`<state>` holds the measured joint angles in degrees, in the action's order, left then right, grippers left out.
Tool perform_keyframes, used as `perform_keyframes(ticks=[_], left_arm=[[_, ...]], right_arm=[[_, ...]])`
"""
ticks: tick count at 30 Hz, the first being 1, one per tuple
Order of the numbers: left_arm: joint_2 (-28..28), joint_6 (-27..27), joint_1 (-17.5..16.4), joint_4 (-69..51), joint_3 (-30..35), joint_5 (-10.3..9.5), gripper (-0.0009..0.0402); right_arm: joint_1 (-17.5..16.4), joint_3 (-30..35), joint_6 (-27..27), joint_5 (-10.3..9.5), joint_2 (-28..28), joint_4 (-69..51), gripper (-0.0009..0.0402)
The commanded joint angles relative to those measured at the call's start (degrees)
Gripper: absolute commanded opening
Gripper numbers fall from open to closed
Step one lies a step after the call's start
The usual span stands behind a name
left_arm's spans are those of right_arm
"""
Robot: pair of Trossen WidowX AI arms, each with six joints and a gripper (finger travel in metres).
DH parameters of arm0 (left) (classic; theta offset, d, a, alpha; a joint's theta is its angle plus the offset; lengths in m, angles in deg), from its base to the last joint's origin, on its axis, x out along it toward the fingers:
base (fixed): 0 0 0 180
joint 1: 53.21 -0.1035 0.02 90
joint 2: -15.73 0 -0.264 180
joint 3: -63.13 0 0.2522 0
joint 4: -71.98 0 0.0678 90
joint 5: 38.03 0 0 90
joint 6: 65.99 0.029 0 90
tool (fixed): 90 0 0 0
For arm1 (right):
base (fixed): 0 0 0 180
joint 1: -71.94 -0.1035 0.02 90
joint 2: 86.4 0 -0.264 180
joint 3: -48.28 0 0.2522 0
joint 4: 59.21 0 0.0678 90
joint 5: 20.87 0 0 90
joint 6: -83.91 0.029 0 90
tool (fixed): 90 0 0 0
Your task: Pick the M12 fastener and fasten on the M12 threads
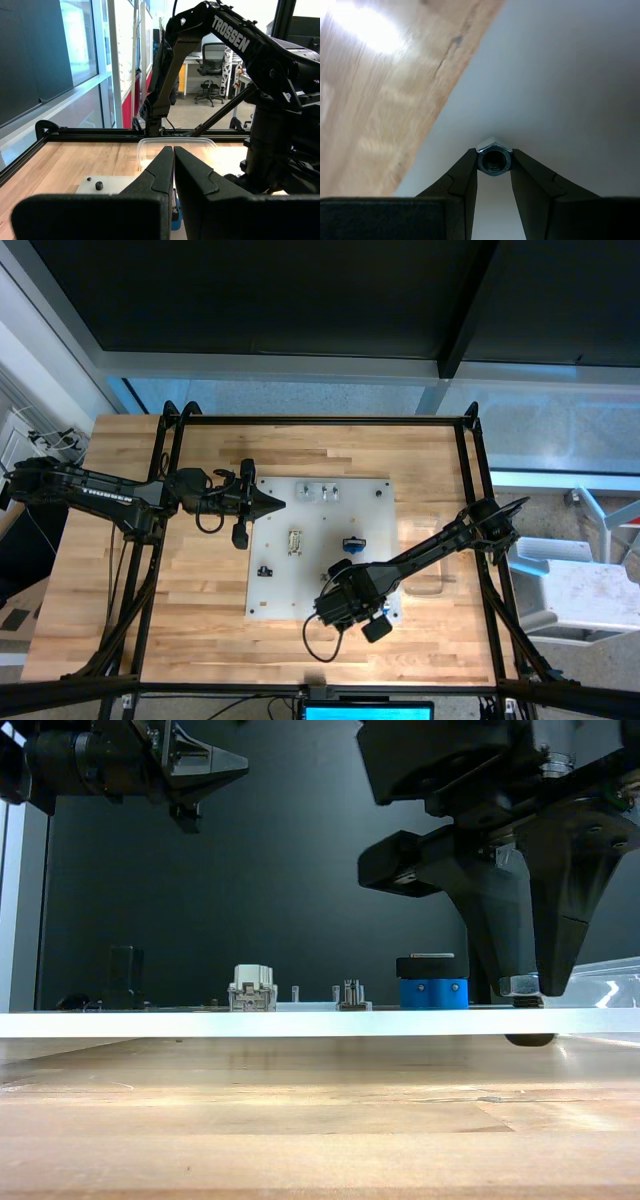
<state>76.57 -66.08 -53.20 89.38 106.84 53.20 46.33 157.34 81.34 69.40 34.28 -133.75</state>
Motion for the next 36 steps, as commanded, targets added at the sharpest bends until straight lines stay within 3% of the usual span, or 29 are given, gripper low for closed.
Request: perform_keyframes(ticks=[1,9,19,36], left_arm=[[0.02,0.0,0.0,0.02,0.0,0.02,0.0],[0.02,0.0,0.0,0.02,0.0,0.02,0.0],[0.02,0.0,0.0,0.02,0.0,0.02,0.0],[0.02,0.0,0.0,0.02,0.0,0.02,0.0]], right_arm=[[0.0,0.07,8.37,0.15,-0.15,-0.2,0.003],[-0.04,0.07,32.92,0.15,-0.15,-0.17,0.0029],[-0.04,0.07,73.81,0.15,-0.15,-0.11,0.0029],[-0.04,0.07,132.04,0.17,-0.15,0.2,0.0029]])
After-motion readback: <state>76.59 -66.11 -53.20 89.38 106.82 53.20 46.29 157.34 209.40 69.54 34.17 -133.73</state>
